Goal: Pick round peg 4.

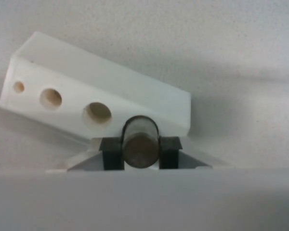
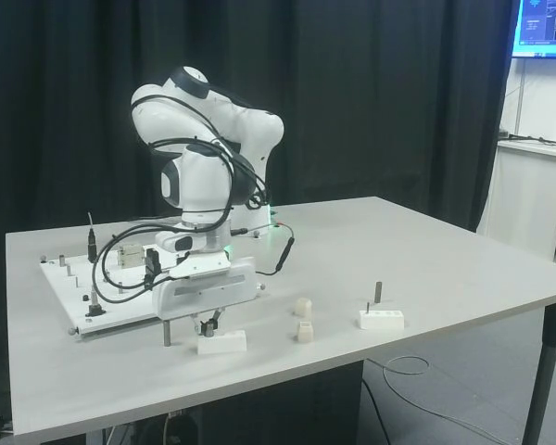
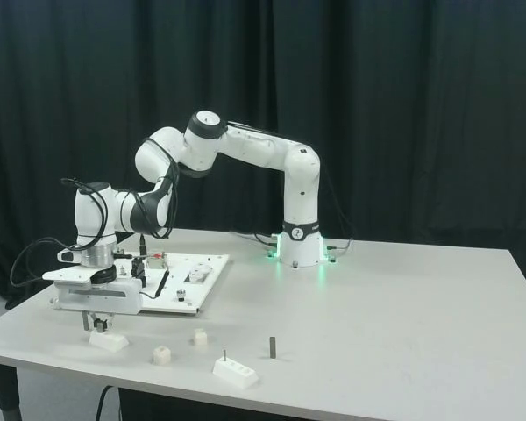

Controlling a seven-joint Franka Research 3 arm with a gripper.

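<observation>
A white block (image 1: 101, 91) with a row of round holes of growing size lies on the grey table. Three holes show bare. At the block's end past the largest bare hole stands the dark round peg (image 1: 140, 143). My gripper (image 1: 140, 150) is shut on the peg, with a black pad (image 1: 111, 152) on each side of it. The peg's lower end meets the block, and I cannot tell whether it sits in a hole. In the room views the gripper (image 2: 207, 326) (image 3: 99, 327) hangs just over the block (image 2: 221, 342) (image 3: 109, 340) near the table's front edge.
A white board (image 2: 65, 287) with parts and cables lies behind the gripper. A thin dark rod (image 2: 168, 332) stands beside the block. Two small white pieces (image 2: 303, 306) (image 2: 305, 331), a white block with a thin pin (image 2: 381, 320) and an upright dark peg (image 2: 378, 292) stand further along.
</observation>
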